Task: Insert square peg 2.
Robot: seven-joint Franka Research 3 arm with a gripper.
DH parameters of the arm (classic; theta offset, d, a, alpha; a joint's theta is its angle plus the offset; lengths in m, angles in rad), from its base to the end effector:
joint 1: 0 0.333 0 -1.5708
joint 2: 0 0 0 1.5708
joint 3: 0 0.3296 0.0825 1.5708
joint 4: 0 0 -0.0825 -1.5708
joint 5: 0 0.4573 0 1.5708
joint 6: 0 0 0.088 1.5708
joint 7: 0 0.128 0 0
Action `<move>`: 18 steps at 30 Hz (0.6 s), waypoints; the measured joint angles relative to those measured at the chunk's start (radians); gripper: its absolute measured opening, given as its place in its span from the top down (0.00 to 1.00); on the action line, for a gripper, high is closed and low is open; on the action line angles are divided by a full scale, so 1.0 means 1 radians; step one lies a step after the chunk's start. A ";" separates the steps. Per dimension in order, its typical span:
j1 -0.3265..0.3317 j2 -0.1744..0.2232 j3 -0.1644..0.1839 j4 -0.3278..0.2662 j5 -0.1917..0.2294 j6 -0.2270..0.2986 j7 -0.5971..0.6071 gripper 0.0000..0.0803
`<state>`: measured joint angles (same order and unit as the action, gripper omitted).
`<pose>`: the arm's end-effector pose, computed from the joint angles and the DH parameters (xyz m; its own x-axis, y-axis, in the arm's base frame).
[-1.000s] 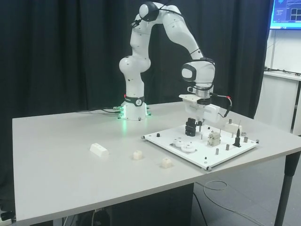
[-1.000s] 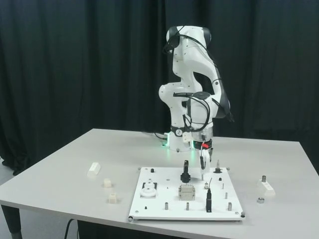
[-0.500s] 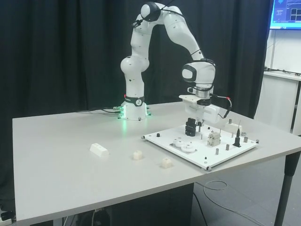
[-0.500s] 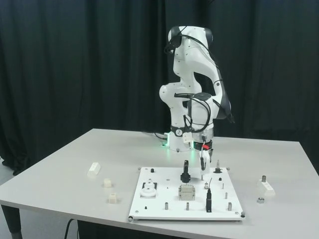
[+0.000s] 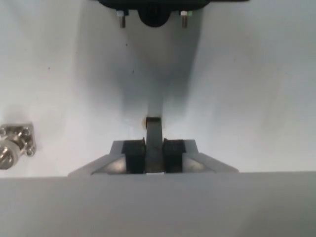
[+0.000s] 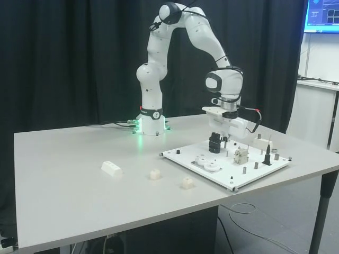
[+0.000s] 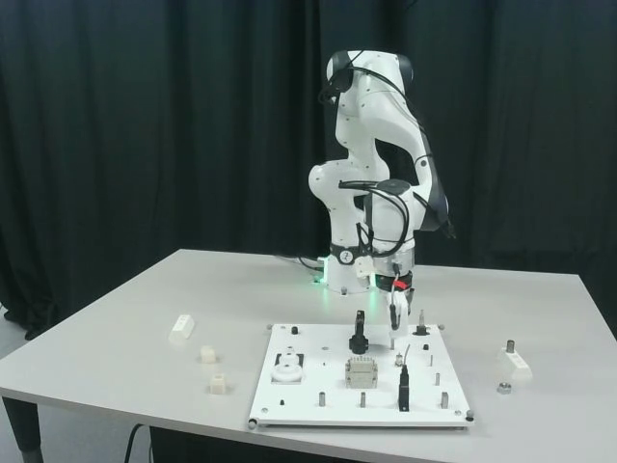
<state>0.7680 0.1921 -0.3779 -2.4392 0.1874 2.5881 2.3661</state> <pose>0.4886 0.1896 0.1578 -0.5317 -0.8469 0.0021 -0.8464 0.5315 0.0352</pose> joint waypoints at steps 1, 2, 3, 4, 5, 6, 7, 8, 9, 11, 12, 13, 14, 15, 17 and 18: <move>0.001 0.000 -0.001 0.000 0.000 0.000 0.000 0.91; 0.002 0.000 -0.002 0.000 0.000 0.000 -0.001 0.91; 0.003 0.000 -0.003 0.000 0.000 0.000 -0.001 0.91; 0.004 0.001 -0.004 0.000 0.000 0.000 -0.001 0.91; 0.004 0.001 -0.004 0.001 0.000 0.000 -0.001 0.91; 0.005 0.001 -0.005 0.001 0.000 0.001 -0.002 0.91; 0.005 0.002 -0.006 0.001 0.000 0.002 -0.002 0.91; 0.005 0.002 -0.007 0.001 0.000 0.003 -0.003 0.91; 0.006 0.002 -0.008 0.001 0.000 0.004 -0.004 0.91; 0.007 0.003 -0.011 0.001 0.000 0.004 -0.007 0.91; 0.008 0.003 -0.012 0.001 0.000 0.004 -0.007 0.91; 0.009 0.004 -0.014 0.001 0.000 0.004 -0.008 0.91; 0.009 0.004 -0.016 0.001 0.000 0.004 -0.008 0.91; 0.010 0.005 -0.017 0.001 0.000 0.004 -0.008 0.91; 0.011 0.007 -0.021 0.001 0.000 0.005 -0.008 0.91; 0.012 0.008 -0.022 0.001 0.000 0.005 -0.008 0.91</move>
<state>0.7796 0.1997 -0.4004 -2.4383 0.1875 2.5928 2.3581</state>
